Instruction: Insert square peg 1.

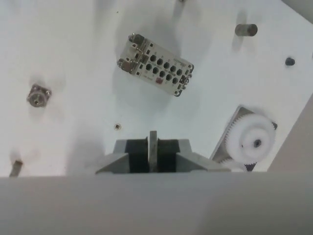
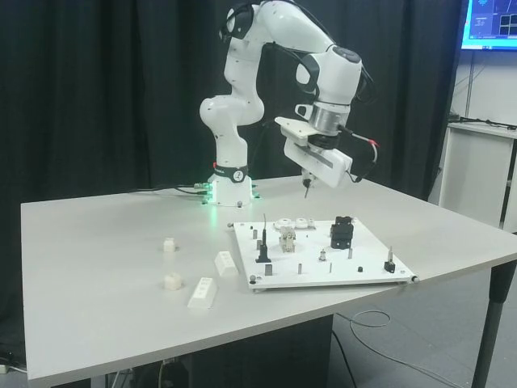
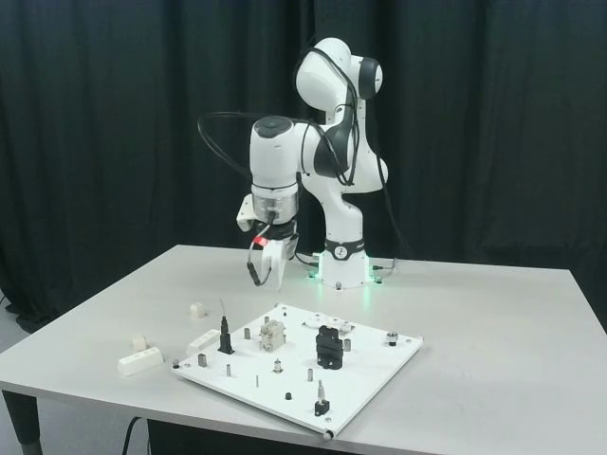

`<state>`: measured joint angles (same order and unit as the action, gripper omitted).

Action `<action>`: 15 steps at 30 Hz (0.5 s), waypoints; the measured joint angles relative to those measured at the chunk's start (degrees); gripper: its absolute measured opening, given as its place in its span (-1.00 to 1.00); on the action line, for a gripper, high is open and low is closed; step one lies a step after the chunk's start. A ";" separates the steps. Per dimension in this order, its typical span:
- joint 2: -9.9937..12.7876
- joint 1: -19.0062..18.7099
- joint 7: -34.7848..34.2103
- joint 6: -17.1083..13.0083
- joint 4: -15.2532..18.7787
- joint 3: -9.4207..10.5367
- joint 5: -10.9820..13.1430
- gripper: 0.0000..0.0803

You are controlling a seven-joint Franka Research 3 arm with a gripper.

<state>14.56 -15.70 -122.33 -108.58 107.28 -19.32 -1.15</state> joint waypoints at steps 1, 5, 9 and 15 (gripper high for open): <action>-0.09 -0.04 -0.05 -0.05 0.09 0.00 -0.04 -0.91; -0.34 -0.08 -0.20 -0.12 0.35 0.00 -0.06 -0.91; -0.48 -0.08 -1.42 -0.20 0.53 0.00 -0.06 -0.91; -0.49 -0.13 -3.93 -0.66 0.73 0.00 0.25 -0.91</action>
<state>14.07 -15.83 -126.26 -109.24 108.02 -19.32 -0.90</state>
